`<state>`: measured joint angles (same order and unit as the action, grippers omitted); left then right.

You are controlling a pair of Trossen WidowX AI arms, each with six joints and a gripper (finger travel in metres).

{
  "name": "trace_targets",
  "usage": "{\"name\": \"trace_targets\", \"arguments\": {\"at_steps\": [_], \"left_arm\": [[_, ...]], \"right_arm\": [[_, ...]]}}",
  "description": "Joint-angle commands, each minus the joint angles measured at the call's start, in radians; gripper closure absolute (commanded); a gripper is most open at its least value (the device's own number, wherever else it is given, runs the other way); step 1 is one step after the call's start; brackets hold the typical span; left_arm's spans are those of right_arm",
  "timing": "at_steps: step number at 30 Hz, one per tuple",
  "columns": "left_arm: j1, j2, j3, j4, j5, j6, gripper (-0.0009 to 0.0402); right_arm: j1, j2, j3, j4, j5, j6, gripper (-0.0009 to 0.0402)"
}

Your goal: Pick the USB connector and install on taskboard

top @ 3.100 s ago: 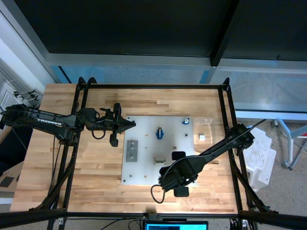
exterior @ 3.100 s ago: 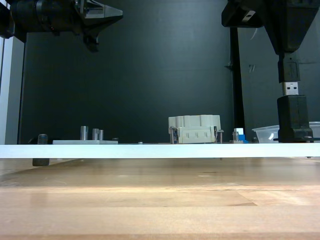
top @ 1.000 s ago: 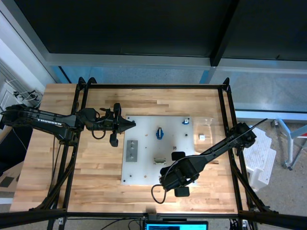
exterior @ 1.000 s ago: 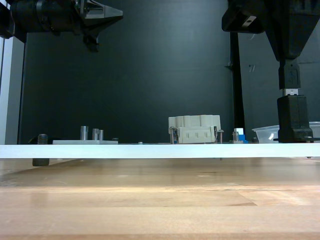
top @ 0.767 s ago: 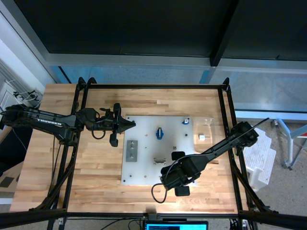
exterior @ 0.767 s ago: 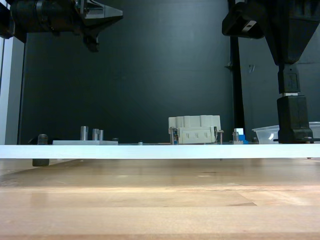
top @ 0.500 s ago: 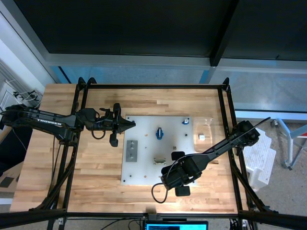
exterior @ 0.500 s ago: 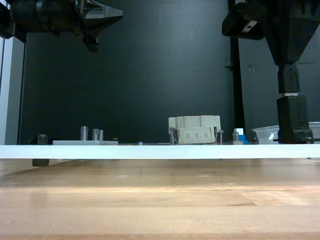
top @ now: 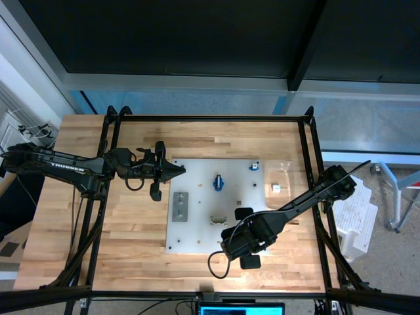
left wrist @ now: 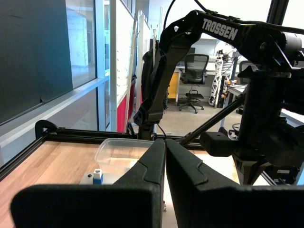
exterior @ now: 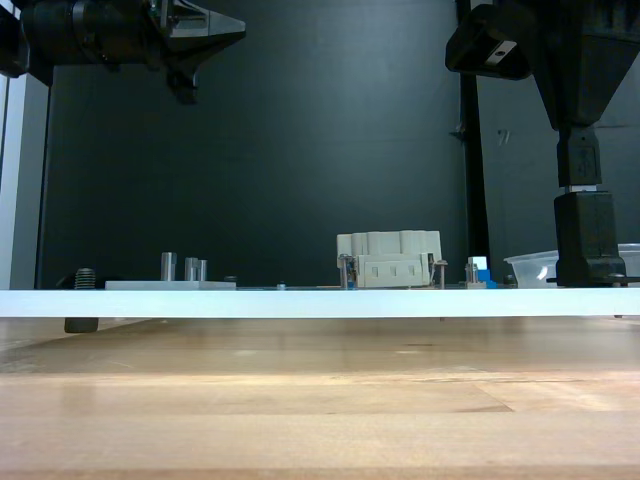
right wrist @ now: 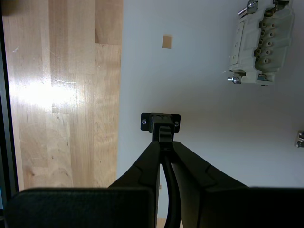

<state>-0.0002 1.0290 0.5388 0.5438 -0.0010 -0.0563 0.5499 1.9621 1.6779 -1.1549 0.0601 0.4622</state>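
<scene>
USB connector (exterior: 579,160): 1 pc, long axis vertical, plug end down, clamped betw. fingers of right gripper (right wrist: 164,145). It sits directly above and enters the 1 black socket (exterior: 585,240), near-right part of taskboard (top: 193,233); prob. almost seated. Further back: 1 beige multi-pin connector (exterior: 390,258). Farthest: left gripper (top: 176,169), fingers pressed together, empty, raised over board's far-left corner. Right arm is nearer.

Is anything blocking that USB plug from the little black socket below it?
Nothing visible does. The USB connector, held by the right gripper, stands straight over the black socket on the taskboard, its tip in it. The left gripper hangs apart above the board's far left corner, fingers shut.
</scene>
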Motion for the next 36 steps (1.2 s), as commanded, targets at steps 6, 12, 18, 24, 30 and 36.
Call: {"name": "trace_targets", "arguments": {"at_steps": [6, 12, 18, 24, 30, 36], "left_arm": [[0.000, 0.000, 0.000, 0.000, 0.000, 0.000, 0.0393], [0.000, 0.000, 0.000, 0.000, 0.000, 0.000, 0.0393], [0.000, 0.000, 0.000, 0.000, 0.000, 0.000, 0.0393], [0.000, 0.000, 0.000, 0.000, 0.000, 0.000, 0.0393], [0.000, 0.000, 0.000, 0.000, 0.000, 0.000, 0.0393], [0.000, 0.000, 0.000, 0.000, 0.000, 0.000, 0.0393]], "right_arm": [[0.002, -0.011, 0.000, 0.005, 0.000, 0.003, 0.0355], [0.002, -0.019, 0.000, 0.004, 0.001, 0.005, 0.0341], [0.003, -0.035, 0.000, -0.005, 0.003, 0.005, 0.0318], [0.003, -0.069, 0.000, -0.016, 0.030, 0.005, 0.0272], [0.003, -0.107, 0.000, -0.048, 0.045, 0.005, 0.0226], [0.003, -0.154, -0.002, -0.073, 0.045, 0.005, 0.0211]]}}
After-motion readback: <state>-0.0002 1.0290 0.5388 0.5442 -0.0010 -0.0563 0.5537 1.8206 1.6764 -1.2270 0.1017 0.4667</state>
